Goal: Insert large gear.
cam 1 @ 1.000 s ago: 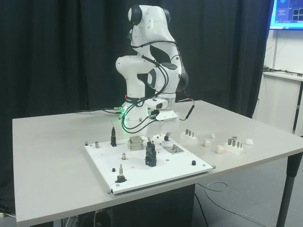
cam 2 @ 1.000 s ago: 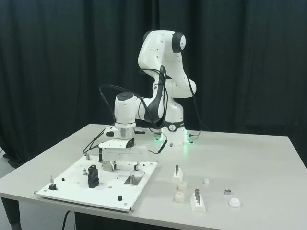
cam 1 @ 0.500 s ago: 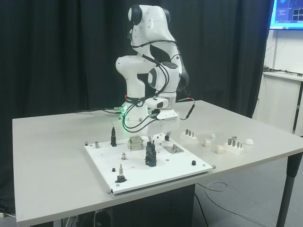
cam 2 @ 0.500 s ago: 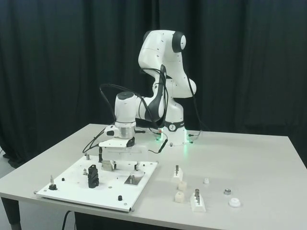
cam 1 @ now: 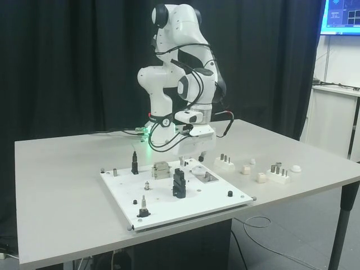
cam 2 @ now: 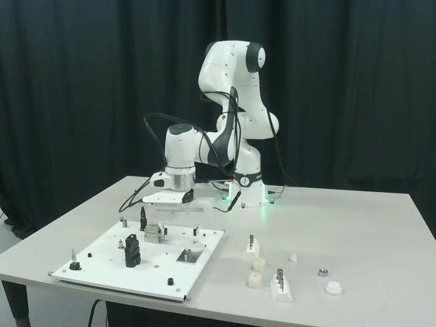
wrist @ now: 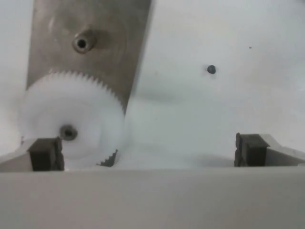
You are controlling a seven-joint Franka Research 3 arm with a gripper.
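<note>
Pincer (wrist: 147,150) is hanging wide open and empty above the white board (cam 1: 191,194), its two black pads (wrist: 46,153) standing well apart. Below it, the large gear (wrist: 71,124) is sitting flat on the grey metal plate (wrist: 95,45) of that board, which is lying on the grey bench (cam 1: 56,169).

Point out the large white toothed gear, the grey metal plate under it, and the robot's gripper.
Large white toothed gear (wrist: 71,124): wrist view, on its flat face above the hub.
Grey metal plate (wrist: 109,43): wrist view, on bare metal beside the peg hole.
Gripper (wrist: 147,151): wrist view, midway between the two fingertips.
</note>
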